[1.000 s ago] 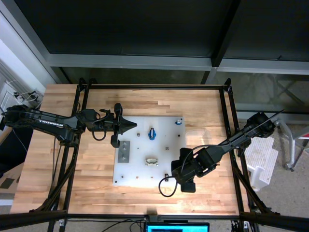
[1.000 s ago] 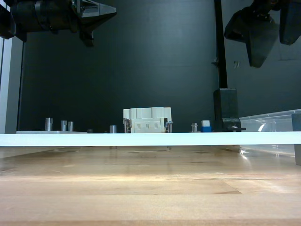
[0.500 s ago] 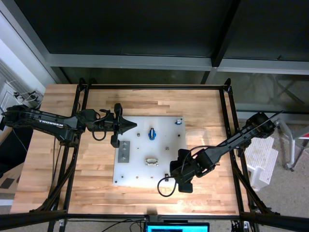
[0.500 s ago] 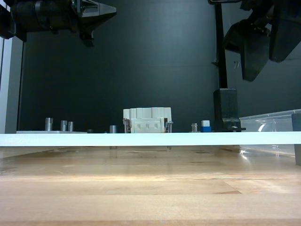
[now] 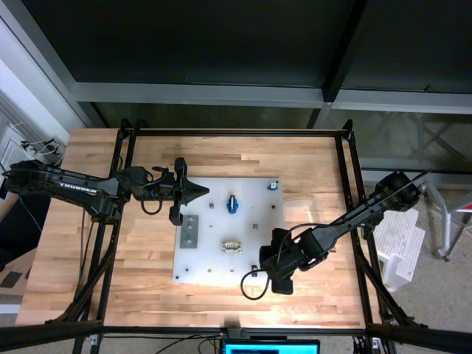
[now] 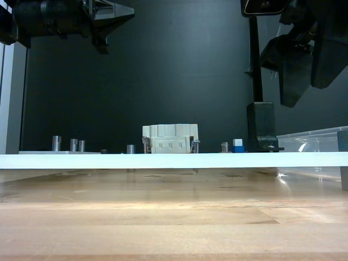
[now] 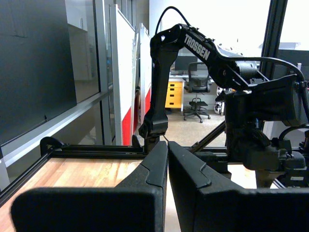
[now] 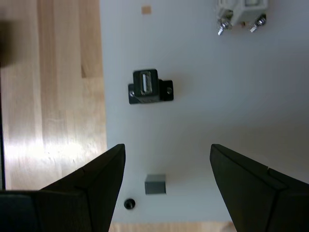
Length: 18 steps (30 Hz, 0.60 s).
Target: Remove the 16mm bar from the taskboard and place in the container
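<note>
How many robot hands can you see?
2. The left hand hangs shut above the taskboard's far left corner. The right hand hangs open above the taskboard's near right corner. None seem hidden.

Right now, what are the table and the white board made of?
Table: wood, pale planks with grain lines. Board: probably plastic, smooth matte white. Left gripper, shut, hangs above the board's far left corner; right gripper, open, above its near right part.
</note>
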Each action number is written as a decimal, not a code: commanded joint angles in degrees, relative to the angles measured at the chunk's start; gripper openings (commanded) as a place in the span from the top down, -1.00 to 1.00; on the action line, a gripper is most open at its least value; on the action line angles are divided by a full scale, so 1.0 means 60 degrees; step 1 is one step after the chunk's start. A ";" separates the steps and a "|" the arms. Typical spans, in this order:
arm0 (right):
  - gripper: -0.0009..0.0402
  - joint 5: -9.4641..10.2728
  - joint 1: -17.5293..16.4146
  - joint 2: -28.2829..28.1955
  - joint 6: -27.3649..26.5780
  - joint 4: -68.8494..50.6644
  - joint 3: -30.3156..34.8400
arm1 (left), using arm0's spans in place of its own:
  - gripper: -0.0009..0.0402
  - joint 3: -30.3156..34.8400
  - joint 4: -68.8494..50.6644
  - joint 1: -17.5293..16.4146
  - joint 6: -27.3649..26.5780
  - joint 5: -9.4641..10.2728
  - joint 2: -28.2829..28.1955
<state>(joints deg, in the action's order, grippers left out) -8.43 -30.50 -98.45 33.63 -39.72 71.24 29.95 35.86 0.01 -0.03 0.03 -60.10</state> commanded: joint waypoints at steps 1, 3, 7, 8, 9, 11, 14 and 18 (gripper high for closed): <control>-0.24 0.0091 0.0004 -0.0397 -0.0007 0.0135 -0.0018 | 0.96 0.0000 -0.0004 0.0000 0.0000 -0.0004 -0.0004; -0.24 0.0087 -0.0004 -0.0725 -0.0106 0.0160 0.0047 | 0.96 0.0000 -0.0004 0.0000 0.0000 -0.0004 -0.0004; -0.24 0.0117 -0.0025 -0.1202 -0.0131 0.0240 0.0178 | 0.96 0.0000 -0.0004 0.0000 0.0000 -0.0004 -0.0004; -0.24 0.0124 -0.0040 -0.1246 -0.0157 0.0244 0.0182 | 0.96 0.0000 0.0000 -0.0004 0.0000 -0.0004 -0.0004; -0.24 0.0124 -0.0040 -0.1297 -0.0157 0.0244 0.0182 | 0.96 0.0000 -0.0004 -0.0004 0.0000 -0.0004 -0.0004; -0.24 0.0120 -0.0047 -0.1326 -0.0175 0.0240 0.0178 | 0.96 0.0000 0.0000 0.0000 0.0004 -0.0004 -0.0004; -0.24 0.0102 -0.0051 -0.1322 -0.0171 0.0240 0.0178 | 0.96 0.0000 -0.0004 -0.0004 0.0000 -0.0004 -0.0004; -0.22 0.0117 -0.0066 -0.1304 -0.0171 0.0240 0.0186 | 0.96 0.0000 -0.0004 -0.0004 0.0000 -0.0004 -0.0004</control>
<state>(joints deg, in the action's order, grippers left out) -7.75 -30.83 -106.37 32.62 -38.26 72.31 29.93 35.81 0.01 -0.03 0.03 -60.10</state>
